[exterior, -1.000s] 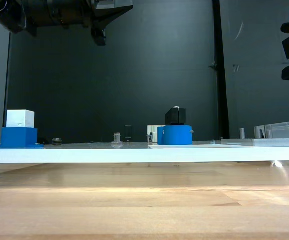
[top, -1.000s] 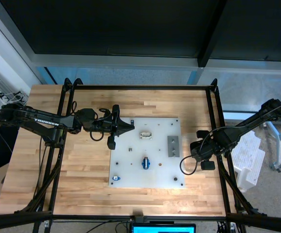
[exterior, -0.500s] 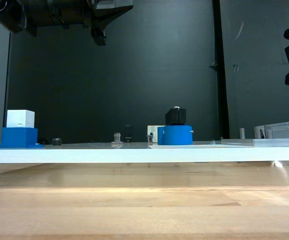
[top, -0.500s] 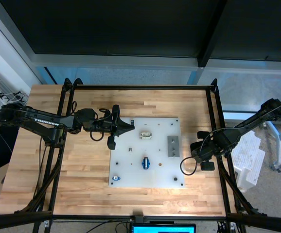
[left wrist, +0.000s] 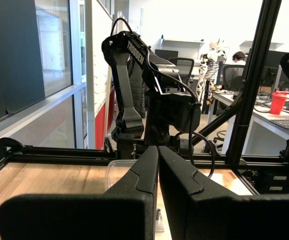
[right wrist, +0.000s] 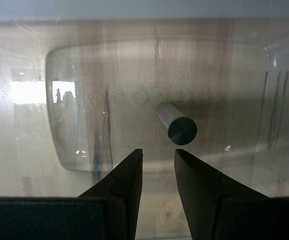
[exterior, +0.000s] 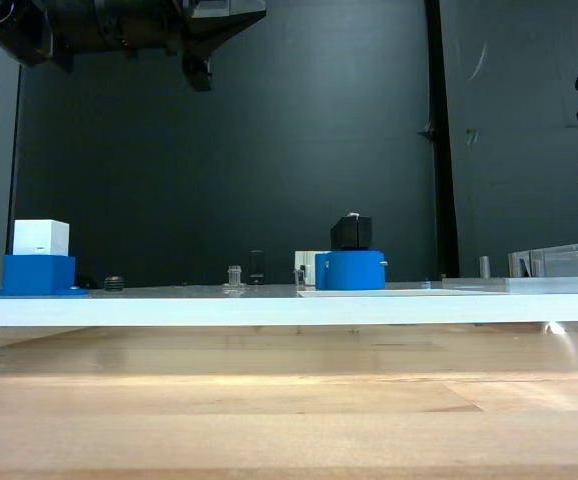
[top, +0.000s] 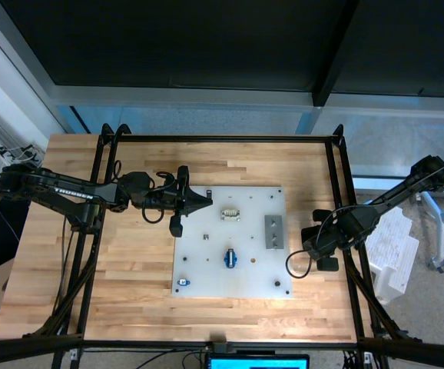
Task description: Pick the 16mm cylinder and install on the taskboard
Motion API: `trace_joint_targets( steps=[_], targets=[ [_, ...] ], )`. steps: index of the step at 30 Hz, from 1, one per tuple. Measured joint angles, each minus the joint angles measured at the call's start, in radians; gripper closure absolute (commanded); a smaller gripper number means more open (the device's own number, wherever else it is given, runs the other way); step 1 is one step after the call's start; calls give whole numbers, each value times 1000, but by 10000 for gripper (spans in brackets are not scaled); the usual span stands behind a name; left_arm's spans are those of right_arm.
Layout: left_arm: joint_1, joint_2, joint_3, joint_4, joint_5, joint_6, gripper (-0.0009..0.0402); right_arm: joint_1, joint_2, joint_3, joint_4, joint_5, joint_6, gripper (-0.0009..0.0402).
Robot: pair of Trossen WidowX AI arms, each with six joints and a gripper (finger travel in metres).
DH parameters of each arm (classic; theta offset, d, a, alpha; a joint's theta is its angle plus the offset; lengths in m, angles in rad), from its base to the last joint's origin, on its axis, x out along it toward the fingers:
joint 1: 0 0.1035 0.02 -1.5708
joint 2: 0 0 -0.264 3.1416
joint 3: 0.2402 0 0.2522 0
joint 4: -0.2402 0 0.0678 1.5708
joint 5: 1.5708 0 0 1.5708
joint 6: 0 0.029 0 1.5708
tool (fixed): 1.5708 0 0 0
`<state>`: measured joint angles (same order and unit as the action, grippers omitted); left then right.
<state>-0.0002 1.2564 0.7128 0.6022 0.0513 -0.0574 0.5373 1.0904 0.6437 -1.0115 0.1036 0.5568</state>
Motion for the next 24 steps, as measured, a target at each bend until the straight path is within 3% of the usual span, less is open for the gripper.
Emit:
trace_joint_targets(
  steps=[15,24],
  targets=[
    [0,0,0,0,0,0,393,8,0,-59,60,0,41,226],
    [0,0,0,0,0,0,393,11,0,-92,109,1,66,218]
  ],
)
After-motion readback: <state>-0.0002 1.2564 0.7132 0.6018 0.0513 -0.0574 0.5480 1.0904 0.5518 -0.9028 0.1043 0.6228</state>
